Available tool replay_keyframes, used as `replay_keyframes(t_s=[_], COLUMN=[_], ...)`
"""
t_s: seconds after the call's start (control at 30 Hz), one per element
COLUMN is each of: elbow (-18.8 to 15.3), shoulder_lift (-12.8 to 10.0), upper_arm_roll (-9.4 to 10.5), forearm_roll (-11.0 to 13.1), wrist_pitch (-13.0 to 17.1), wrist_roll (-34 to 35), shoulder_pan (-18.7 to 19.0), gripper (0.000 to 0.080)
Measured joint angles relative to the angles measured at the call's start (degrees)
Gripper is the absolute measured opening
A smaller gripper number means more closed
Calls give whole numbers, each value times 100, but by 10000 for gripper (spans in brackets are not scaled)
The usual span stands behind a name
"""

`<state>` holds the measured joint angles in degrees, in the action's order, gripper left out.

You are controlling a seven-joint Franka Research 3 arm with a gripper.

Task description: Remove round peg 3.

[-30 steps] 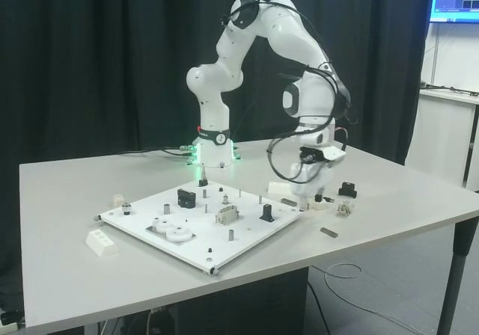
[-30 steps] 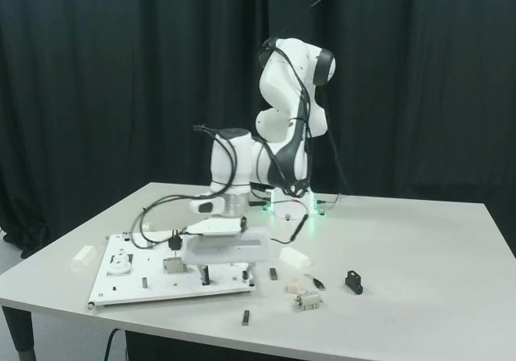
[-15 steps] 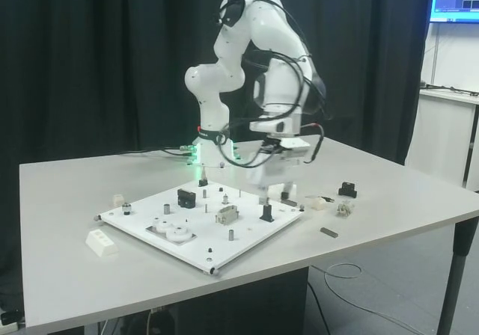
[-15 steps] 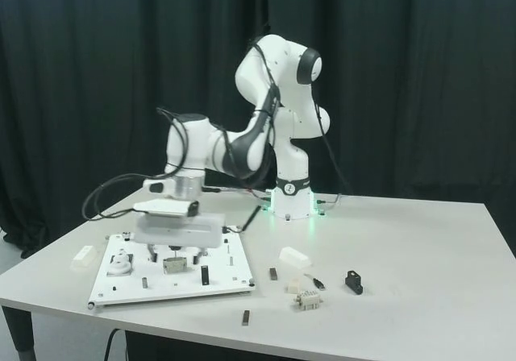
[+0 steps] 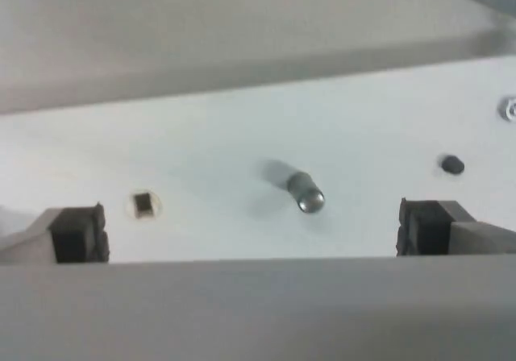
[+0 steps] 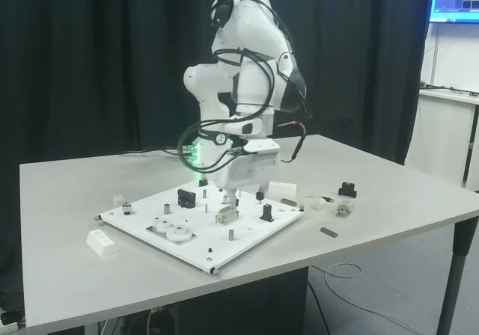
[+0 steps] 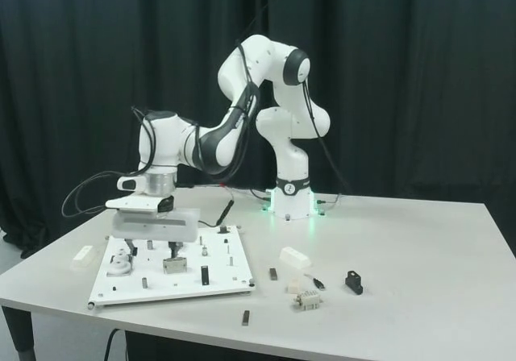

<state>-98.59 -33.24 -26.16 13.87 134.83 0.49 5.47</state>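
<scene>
Grey table (image 6: 60, 200) carries the white board (image 6: 254, 234); pincer (image 5: 250, 230) spread apart above a round peg (image 5: 305, 192).

The arm (image 6: 247, 66) swings away from the loose parts on the bare counter (image 7: 419, 256) and across the white board (image 7: 173, 284), folding in toward its base. The hand (image 6: 246, 194) now hangs over the board's middle (a second ago it stood beyond the board's edge, just beside the small white block). In the wrist view a grey peg (image 5: 305, 192) stands between the wide-apart fingers (image 5: 78, 234).
</scene>
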Motion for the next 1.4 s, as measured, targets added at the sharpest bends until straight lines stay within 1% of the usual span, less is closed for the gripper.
replay_keyframes(t_s=[0.2,0.33,0.77,0.87,1.07,1.4], elbow=[140,259,862,985,1179,1351], shoulder_lift=[-190,-358,-903,-1002,-1164,-1338], upper_arm_roll=[107,138,172,173,189,242], forearm_roll=[18,73,365,388,414,441], wrist_pitch=[-29,-72,-565,-683,-823,-914], wrist_roll=[-1,-1,0,0,4,4], shoulder_pan=[-219,-322,-558,-597,-667,-761], gripper=[800,800,800,800,800,800])
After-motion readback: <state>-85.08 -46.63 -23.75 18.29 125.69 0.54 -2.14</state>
